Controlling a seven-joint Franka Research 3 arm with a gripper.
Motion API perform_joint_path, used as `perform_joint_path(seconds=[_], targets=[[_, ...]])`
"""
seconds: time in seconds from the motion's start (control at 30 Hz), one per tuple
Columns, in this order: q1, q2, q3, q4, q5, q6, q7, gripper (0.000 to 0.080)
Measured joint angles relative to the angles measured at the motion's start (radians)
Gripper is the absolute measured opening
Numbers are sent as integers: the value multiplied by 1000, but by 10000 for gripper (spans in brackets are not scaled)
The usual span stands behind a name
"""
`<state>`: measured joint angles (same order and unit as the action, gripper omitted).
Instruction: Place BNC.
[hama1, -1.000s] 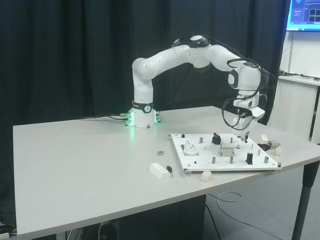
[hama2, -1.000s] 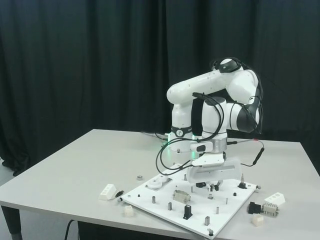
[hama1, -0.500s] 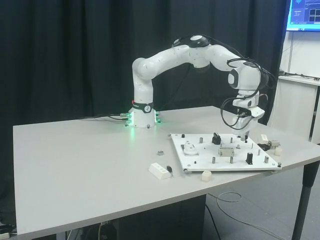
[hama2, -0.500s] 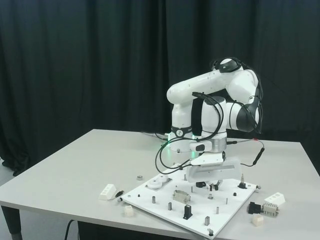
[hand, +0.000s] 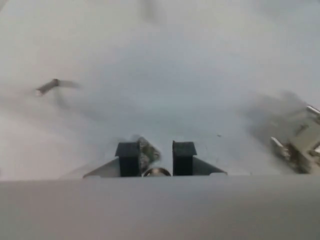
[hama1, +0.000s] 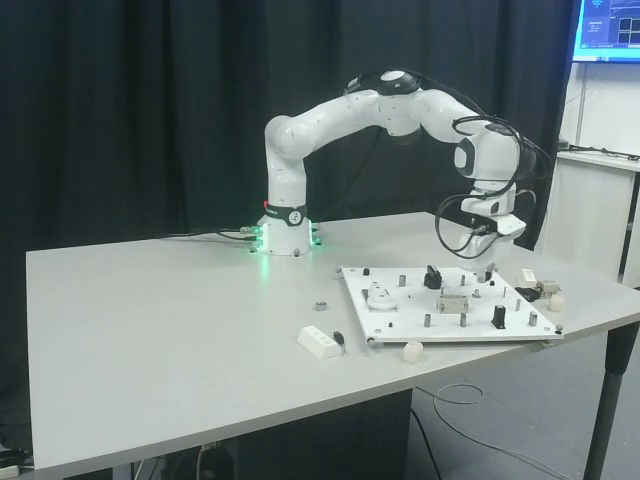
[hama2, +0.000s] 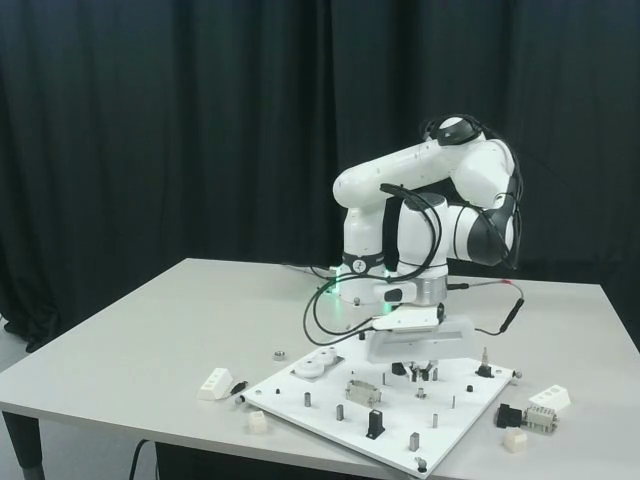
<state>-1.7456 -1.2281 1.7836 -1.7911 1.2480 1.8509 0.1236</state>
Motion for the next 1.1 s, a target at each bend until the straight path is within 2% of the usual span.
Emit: perform_joint_path(seconds=[0.37, 0.53, 0.83, 1.1], targets=[[-40, -2, -27, -20, -61, 4, -5, 133], [-66, -2, -45, -37, -85, 4, -43, 133], [-126, -18, -78, -84, -90, 5, -160, 133], [-195, -28, -86, -106, -88, 11, -251, 133]])
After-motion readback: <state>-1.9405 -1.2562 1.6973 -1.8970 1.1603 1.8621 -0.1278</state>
